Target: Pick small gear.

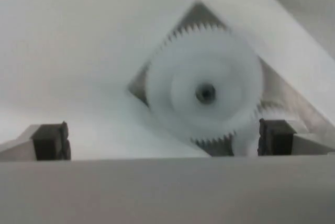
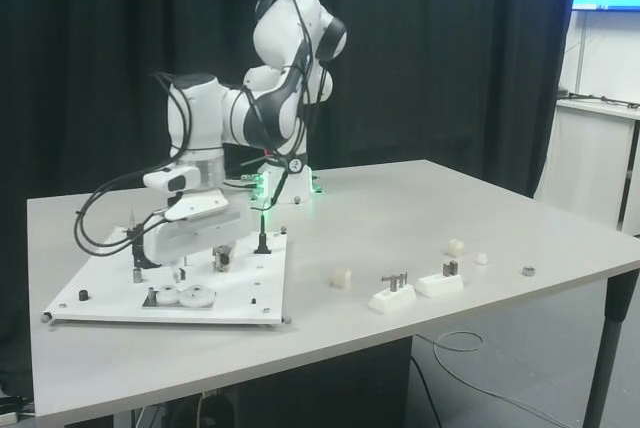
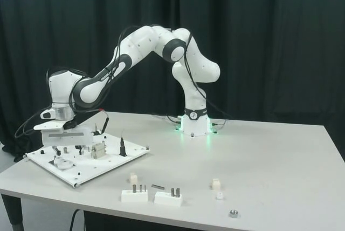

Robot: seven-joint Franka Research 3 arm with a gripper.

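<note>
In the wrist view a large white gear [image 1: 204, 90] with a dark centre hole lies in a recess of the white board [image 1: 68, 51]. Only a toothed edge of the small white gear [image 1: 271, 110] shows beside it, close to one black fingertip [image 1: 276, 137]. My gripper [image 1: 162, 140] is open, its pads spread wide just above the board, with nothing between them. In the first room view the gripper [image 2: 180, 270] hangs low over two white gears [image 2: 185, 297] at the board's front. The second room view shows the gears [image 3: 64, 163] below the hand.
On the white board [image 2: 250, 298] stand a black peg [image 2: 262, 241] and a small grey block [image 2: 222, 259]. On the grey table [image 2: 420, 208] lie two white holders [image 2: 415, 288], a white cylinder [image 2: 341, 277] and small loose parts [image 2: 468, 251].
</note>
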